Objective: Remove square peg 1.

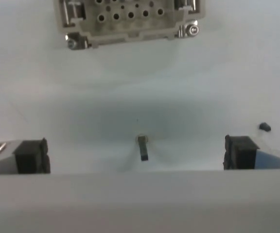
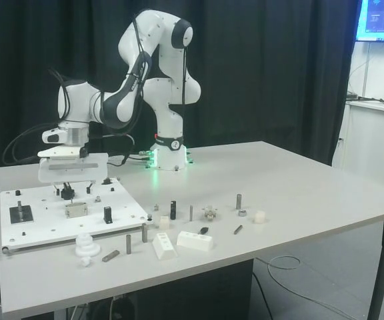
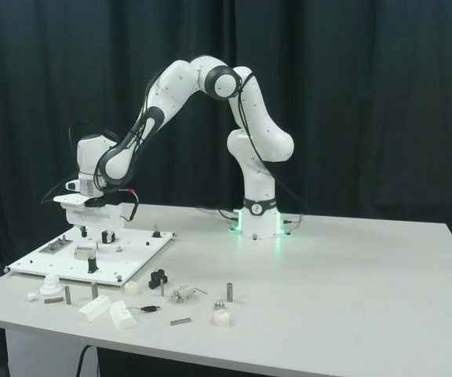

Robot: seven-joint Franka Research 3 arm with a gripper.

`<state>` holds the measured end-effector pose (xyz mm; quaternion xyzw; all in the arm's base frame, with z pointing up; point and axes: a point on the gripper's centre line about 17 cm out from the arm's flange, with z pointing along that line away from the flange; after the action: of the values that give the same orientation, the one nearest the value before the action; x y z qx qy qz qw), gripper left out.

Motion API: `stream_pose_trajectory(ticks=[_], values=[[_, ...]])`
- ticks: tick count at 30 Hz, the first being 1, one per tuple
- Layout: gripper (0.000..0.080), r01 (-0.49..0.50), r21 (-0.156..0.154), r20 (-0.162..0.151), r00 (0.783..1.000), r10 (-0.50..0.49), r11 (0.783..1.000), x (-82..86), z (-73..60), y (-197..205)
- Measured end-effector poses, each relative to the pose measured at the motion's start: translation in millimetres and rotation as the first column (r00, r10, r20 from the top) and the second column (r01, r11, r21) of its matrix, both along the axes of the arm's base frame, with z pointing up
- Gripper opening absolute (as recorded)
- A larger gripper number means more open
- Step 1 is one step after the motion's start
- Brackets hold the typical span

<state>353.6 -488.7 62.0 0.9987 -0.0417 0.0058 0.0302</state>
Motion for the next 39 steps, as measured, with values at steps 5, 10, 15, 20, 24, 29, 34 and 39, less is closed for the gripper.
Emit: stream_pose_trajectory(ticks=[5,10,15,20,24,29,34,39], values=[[0.08,-0.037,0.004,-0.007,0.999,0.037,0.999,0.3,-6.9,-1.4],[0.08,-0.047,0.01,-0.006,0.999,0.047,0.999,-0.1,-12.9,-1.5],[0.08,-0.058,0.013,-0.009,0.998,0.058,0.998,-1.9,-17.8,-2.8],[0.08,-0.057,0.02,-0.011,0.998,0.057,0.998,-3.4,-21.8,-3.7],[0.08,-0.054,0.024,-0.012,0.998,0.054,0.998,-4.2,-23.9,-4.3],[0.08,-0.046,0.029,-0.009,0.999,0.047,0.999,-4.1,-26.0,-4.6],[0.08,-0.045,0.031,-0.012,0.999,0.046,0.998,-5.1,-27.4,-4.8],[0.067,-0.043,0.036,-0.015,0.999,0.044,0.998,-6.3,-28.3,-6.1]])
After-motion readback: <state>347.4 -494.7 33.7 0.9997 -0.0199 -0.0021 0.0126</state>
